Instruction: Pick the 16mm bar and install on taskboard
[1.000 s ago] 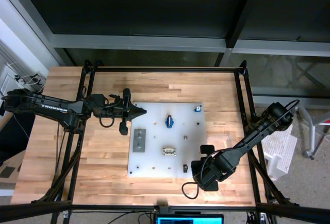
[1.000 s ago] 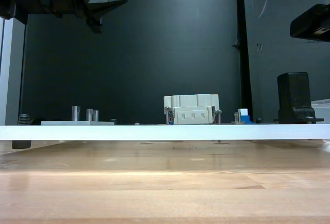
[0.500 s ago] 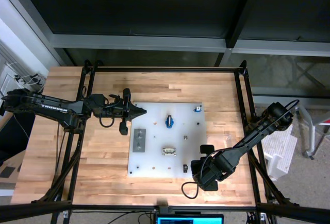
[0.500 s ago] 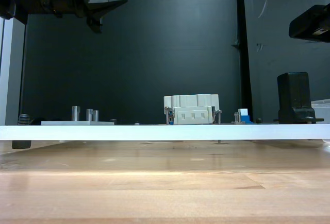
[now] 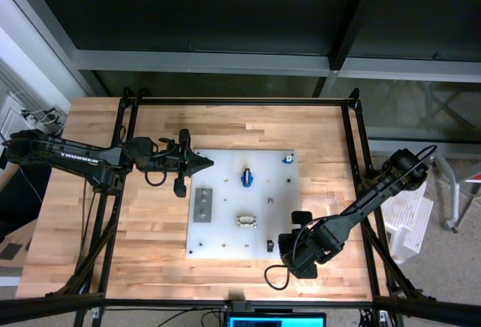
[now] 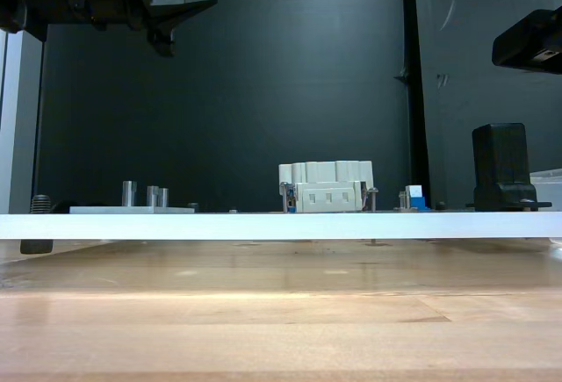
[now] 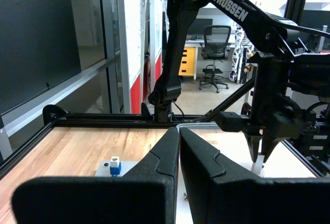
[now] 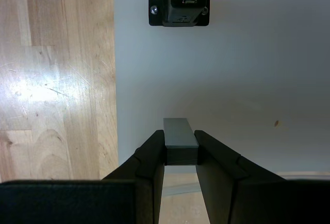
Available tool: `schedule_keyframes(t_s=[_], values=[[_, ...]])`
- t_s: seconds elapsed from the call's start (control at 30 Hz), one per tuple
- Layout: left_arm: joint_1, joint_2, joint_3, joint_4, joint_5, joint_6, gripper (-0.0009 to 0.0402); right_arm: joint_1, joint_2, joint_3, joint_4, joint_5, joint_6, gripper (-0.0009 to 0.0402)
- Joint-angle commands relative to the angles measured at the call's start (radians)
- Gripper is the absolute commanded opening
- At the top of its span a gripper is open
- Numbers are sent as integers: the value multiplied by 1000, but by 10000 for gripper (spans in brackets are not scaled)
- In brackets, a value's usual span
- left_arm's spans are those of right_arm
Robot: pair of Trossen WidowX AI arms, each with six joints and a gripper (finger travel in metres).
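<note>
Pinched between the fingers of the right pincer [image 8: 180, 140], the 16mm bar [image 8: 180, 130] hangs over the near right corner of the white taskboard [image 8: 221, 80]. A black connector [image 8: 179, 2] is mounted on the plate close by, and the wooden worktop [image 8: 56, 69] shows past the plate's edge. Across the board, the left pincer [image 5: 204, 163] hovers high above the far left corner, fingers pressed together on nothing.

Two hands [image 7: 179, 134] [image 8: 180, 147], one taskboard [image 5: 225, 169], one bar [image 8: 180, 131]
</note>
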Motion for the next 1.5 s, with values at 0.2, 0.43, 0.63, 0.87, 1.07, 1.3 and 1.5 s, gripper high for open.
schedule_keyframes(t_s=[0.2,0.43,0.63,0.87,1.07,1.3,1.5], values=[[0,0,0,0,0,0,0,0,2,-2,-5,5,-1,2],[0,0,0,0,0,0,0,-3,2,-2,-6,5,-3,2],[0,0,0,0,0,0,0,-4,2,-2,-8,5,-4,2],[0,0,0,0,0,0,0,-5,2,-2,-8,14,-6,2],[0,0,0,0,0,0,0,-6,2,-2,-8,11,-6,2],[0,0,0,0,0,0,0,-6,1,-2,-8,-6,-7,2],[0,0,0,0,0,0,0,-6,1,-2,-10,-6,-14,2]])
